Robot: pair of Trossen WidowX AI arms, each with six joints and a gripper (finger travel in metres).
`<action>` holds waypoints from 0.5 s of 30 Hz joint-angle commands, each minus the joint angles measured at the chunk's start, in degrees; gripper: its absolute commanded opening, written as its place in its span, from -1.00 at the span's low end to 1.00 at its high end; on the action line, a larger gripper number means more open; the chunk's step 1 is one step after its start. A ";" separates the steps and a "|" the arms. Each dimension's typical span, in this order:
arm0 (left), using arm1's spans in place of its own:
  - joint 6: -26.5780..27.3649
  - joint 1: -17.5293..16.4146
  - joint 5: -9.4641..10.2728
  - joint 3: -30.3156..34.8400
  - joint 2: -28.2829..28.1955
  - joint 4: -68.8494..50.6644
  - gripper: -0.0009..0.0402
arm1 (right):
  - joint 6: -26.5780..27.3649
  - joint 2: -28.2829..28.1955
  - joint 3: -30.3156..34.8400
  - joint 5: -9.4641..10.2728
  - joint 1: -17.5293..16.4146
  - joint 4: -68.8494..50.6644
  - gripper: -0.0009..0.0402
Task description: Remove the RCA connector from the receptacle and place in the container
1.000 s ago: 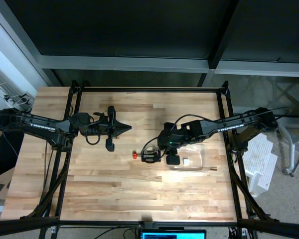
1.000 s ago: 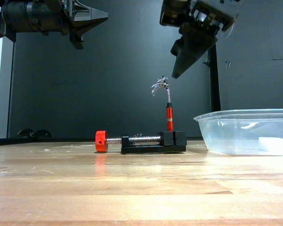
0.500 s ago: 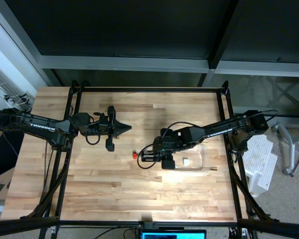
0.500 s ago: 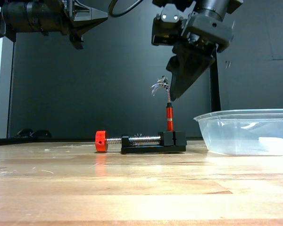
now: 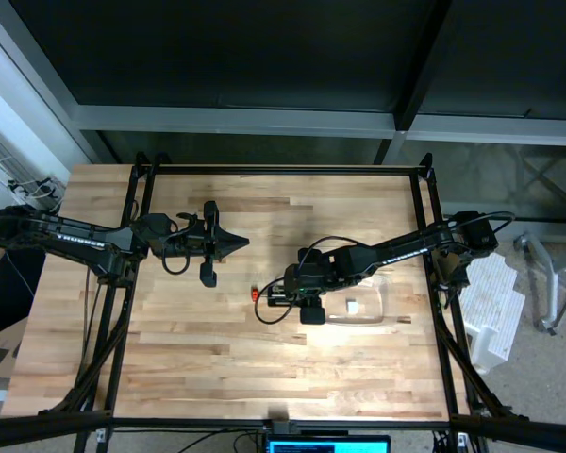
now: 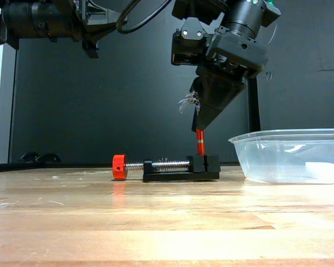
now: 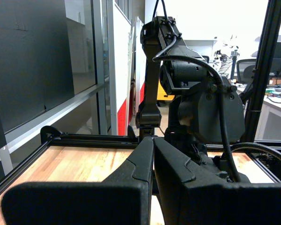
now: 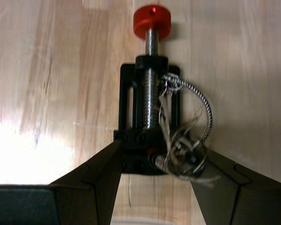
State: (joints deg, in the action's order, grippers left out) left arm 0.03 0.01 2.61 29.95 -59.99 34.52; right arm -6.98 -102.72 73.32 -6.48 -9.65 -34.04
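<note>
1. Step in hand: closing in for the grasp. The right gripper (image 6: pixel 201 123) hangs just over the RCA connector (image 6: pixel 200 142), fingers (image 8: pixel 99 180) released either side, grasping nothing.
2. The connector stands upright in the receptacle (image 6: pixel 181 167), mid table (image 5: pixel 217 359); the container (image 6: pixel 289 158) is just beside it, toward the right edge.
3. Next, probably: lower, clench on the red shank, pull straight up.
4. The left gripper (image 5: pixel 234 243) is parked toward the left edge, clenched, empty.
5. The connector top is hidden; contact is unclear. The wire loop (image 8: pixel 199 101) clutters the view.

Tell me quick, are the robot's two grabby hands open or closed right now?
Left gripper: closed, empty, parked high over the table's left side.
Right gripper: open, around the RCA connector, not gripping.
</note>
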 commanded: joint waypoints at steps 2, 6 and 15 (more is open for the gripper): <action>0.00 0.00 0.00 0.00 0.00 0.02 -0.96 | -0.02 -0.20 -0.13 -0.11 0.02 0.04 -0.08; 0.00 0.00 0.00 0.00 -0.02 0.02 -0.96 | -0.02 -0.28 -0.13 -0.07 0.04 0.07 -0.08; 0.00 0.00 0.00 0.00 -0.02 0.02 -0.96 | 0.44 -0.28 -0.13 -0.13 0.24 0.07 -0.34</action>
State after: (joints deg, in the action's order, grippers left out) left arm 0.03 0.01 2.63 29.95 -59.99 34.52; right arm -6.76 -103.00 73.23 -6.52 -9.45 -33.98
